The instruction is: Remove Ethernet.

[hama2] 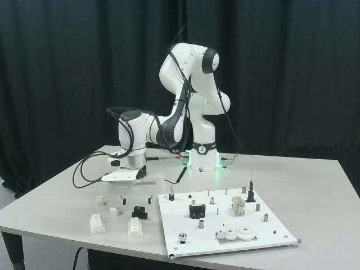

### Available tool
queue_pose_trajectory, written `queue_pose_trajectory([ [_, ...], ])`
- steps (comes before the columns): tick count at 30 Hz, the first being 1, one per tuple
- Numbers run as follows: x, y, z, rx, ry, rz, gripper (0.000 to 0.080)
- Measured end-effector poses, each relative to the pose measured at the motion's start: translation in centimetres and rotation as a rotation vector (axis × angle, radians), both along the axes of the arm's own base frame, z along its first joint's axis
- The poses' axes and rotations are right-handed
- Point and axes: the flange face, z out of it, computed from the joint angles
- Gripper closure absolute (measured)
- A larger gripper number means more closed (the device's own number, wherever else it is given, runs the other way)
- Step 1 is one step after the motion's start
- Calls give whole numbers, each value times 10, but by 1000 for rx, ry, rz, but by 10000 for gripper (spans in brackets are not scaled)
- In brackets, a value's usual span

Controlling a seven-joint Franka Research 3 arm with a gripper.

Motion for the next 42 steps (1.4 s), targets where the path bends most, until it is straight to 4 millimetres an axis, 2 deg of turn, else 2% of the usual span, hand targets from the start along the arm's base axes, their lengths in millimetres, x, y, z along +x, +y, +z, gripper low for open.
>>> queue_pose_trajectory([
  [19, -17, 23, 7, 61, 114, 103, 3],
  [42, -82, 60, -10, 92, 168, 132, 3],
])
